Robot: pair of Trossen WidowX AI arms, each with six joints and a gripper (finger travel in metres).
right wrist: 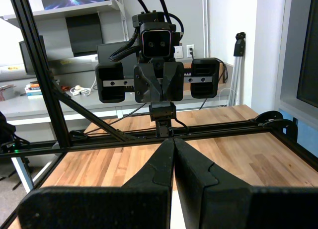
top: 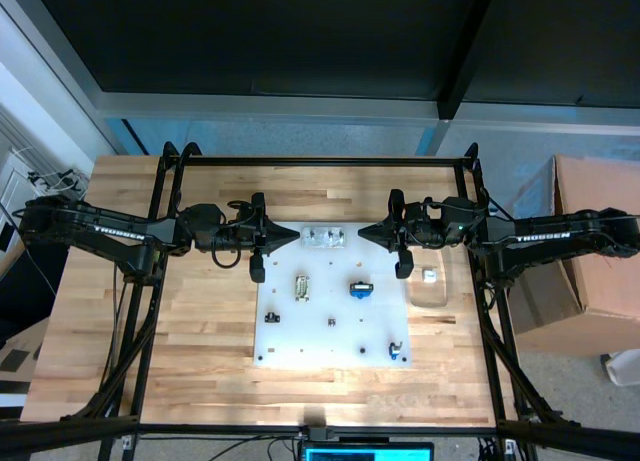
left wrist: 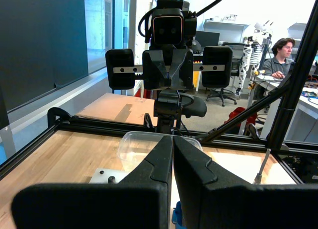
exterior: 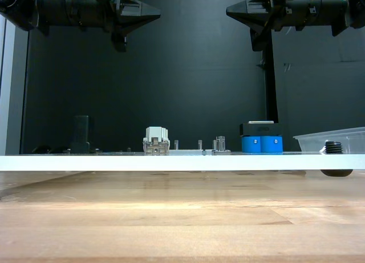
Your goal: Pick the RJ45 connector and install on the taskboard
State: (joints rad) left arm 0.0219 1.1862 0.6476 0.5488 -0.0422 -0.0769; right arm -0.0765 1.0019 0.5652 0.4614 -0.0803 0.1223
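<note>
Left gripper (top: 292, 236) and right gripper (top: 366, 233) hang tip to tip above the white board's (top: 300, 331) far edge, each with its fingers pressed together on nothing. Whether the RJ45 connector sits on the white block (top: 429, 275) or in the blue jack (top: 397, 351) cannot be told. Both lie nearer the right gripper, toward the table's near side.

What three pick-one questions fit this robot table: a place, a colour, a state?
1. Where is the tray? A) right of the board B) left of it C) on it
2. What colour is the board? A) red B) white C) green
3. The left end effector and right end effector, high over the board's far edge, are: A) both open B) one open C) both shut

1 A: the high view shows it off the board's right edge.
2 B: it is white from above.
3 C: each wrist view shows one closed on nothing.
Where the connector is I cannot tell.
</note>
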